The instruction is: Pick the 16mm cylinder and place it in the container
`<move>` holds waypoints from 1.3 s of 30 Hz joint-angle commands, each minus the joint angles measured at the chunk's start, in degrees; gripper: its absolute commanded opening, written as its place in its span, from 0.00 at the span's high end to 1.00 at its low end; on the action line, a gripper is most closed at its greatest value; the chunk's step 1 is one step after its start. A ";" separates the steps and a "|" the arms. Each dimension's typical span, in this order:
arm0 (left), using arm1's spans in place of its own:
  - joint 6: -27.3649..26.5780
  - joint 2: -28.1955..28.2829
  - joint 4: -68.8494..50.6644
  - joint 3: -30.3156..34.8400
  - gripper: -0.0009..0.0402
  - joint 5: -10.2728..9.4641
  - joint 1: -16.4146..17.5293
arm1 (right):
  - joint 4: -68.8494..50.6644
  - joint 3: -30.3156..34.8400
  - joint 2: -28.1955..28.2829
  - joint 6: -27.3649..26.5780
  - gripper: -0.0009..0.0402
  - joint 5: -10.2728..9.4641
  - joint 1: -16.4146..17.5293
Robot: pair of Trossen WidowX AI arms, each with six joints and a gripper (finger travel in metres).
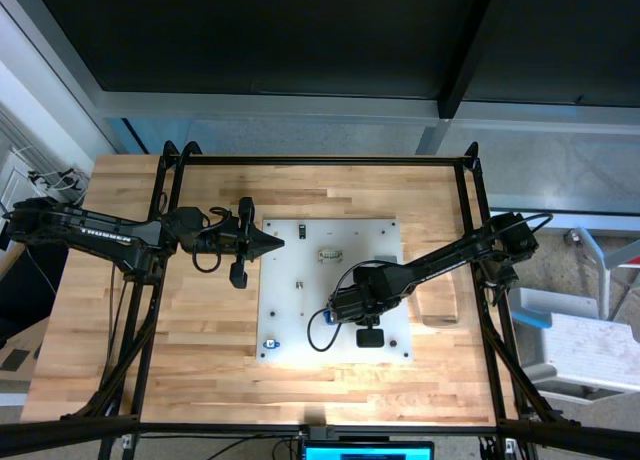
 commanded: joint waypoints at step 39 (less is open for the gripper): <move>0.02 0.02 0.02 0.00 0.98 0.00 0.00 | -5.16 2.01 -10.80 0.15 0.91 0.20 -0.02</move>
